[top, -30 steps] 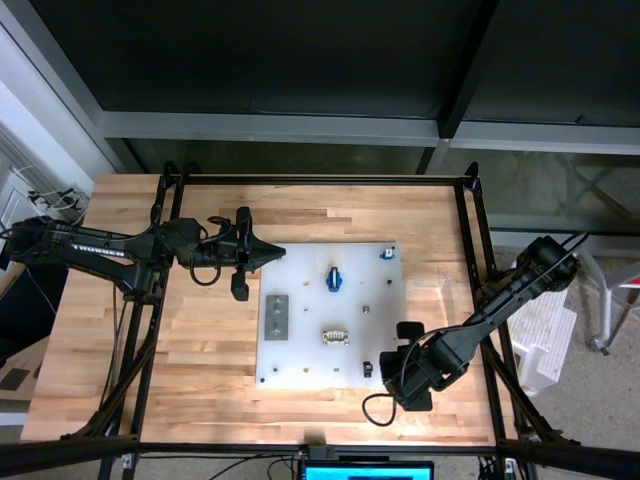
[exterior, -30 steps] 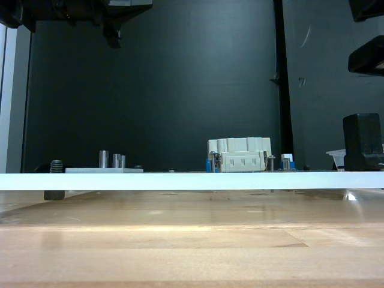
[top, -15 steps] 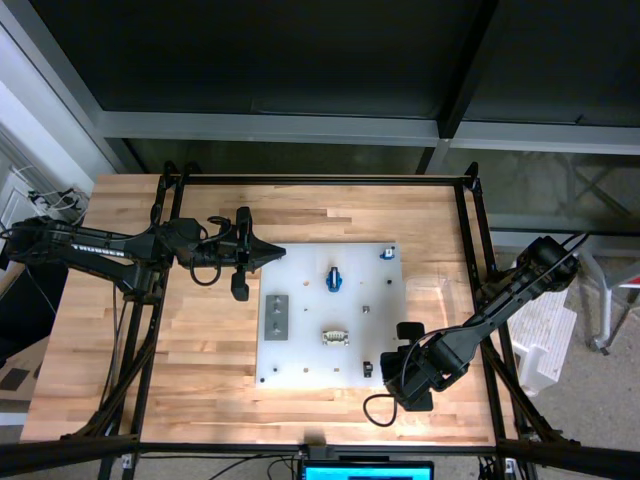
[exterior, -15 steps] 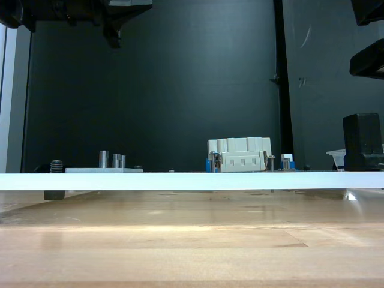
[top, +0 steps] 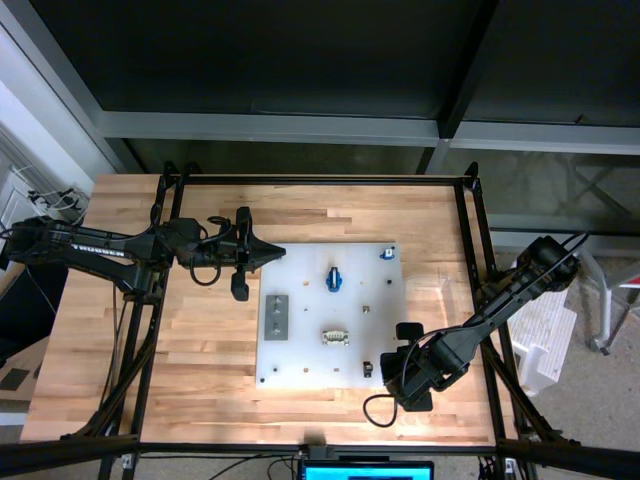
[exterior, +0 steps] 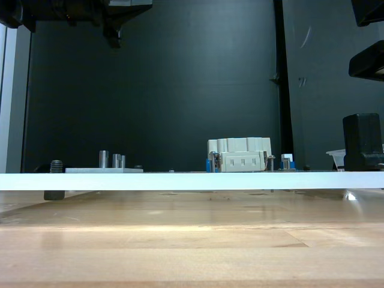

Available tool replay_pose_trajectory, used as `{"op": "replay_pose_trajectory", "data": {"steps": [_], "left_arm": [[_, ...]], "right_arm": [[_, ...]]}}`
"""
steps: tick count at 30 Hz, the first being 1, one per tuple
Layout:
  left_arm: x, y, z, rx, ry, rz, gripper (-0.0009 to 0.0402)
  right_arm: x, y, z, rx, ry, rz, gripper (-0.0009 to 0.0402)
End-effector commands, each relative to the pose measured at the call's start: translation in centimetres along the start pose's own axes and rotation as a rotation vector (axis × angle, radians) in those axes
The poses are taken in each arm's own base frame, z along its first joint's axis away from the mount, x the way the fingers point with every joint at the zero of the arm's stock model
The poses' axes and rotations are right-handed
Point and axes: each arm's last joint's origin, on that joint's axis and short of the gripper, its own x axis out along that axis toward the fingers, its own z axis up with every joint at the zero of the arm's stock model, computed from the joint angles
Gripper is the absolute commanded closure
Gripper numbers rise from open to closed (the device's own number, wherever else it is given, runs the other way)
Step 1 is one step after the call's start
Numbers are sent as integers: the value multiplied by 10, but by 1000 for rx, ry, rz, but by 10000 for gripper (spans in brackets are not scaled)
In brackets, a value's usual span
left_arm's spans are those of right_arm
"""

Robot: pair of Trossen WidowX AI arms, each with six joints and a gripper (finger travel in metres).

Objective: Pick the 16mm bar and install on taskboard

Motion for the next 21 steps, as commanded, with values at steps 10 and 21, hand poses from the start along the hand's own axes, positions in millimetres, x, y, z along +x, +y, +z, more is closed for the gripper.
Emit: {"op": "replay_pose_trajectory", "data": {"steps": [10,21], "left_arm": [[0,0,0,0,0,0,393],[0,0,0,0,0,0,393]], "right_arm": [[0,-1,0,-16,-1,-13,385],[0,0,-1,-10,10,8,385]]}}
